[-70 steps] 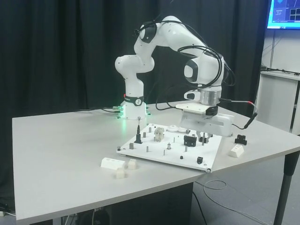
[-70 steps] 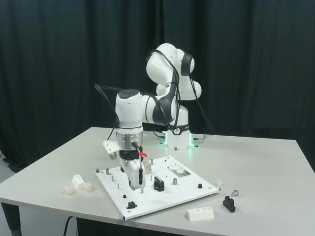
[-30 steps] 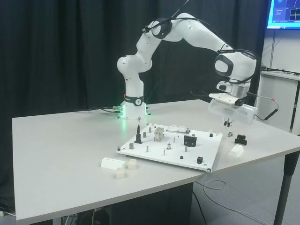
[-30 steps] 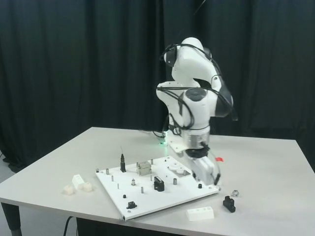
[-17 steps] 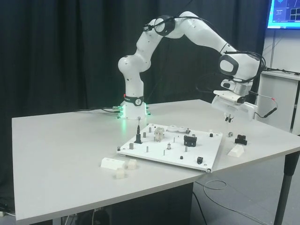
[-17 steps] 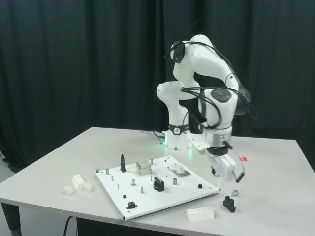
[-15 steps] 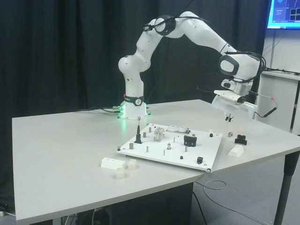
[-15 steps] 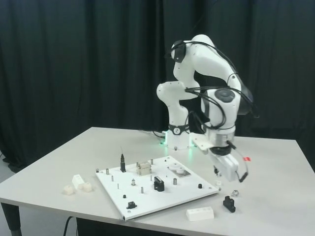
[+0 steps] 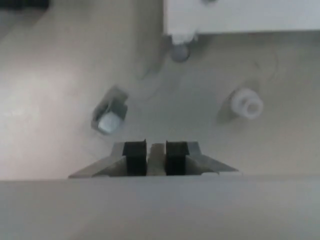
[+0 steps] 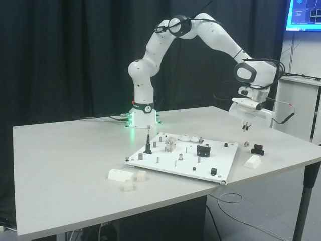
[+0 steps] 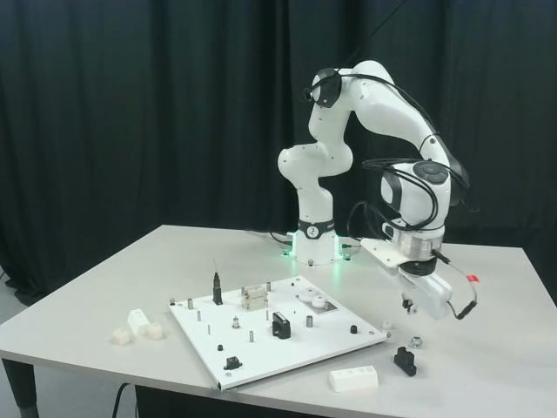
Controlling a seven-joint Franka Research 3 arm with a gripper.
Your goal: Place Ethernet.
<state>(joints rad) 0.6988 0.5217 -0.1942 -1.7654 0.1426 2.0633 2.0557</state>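
A small black connector [image 10: 257, 148] [image 11: 404, 360] lies on the grey table beyond the white board's [image 10: 226, 159] [image 11: 344, 345] right edge. My gripper [image 10: 244, 128] [image 11: 407, 305] hangs in the air above the table, just off that board edge and apart from the connector. In the wrist view the gripper [image 9: 156, 156] is shut, its black pads [image 9: 135, 156] close together with nothing held. Below it sit a grey hex nut [image 9: 109, 116] and a small white bushing [image 9: 247, 104]. A black shape [image 9: 22, 4] shows at the picture's corner.
The board carries pegs, a black needle-like post [image 10: 148, 143] and a black block [image 10: 203, 150] [image 11: 280, 326]. A white block [image 10: 252, 161] [image 11: 354, 378] lies near the connector. White blocks [image 10: 120, 174] [image 11: 137, 320] lie left of the board. The hex nut [image 11: 416, 341] is beside the board corner.
The arm has swung away from above the board, out past its right edge, and the gripper has risen a little.
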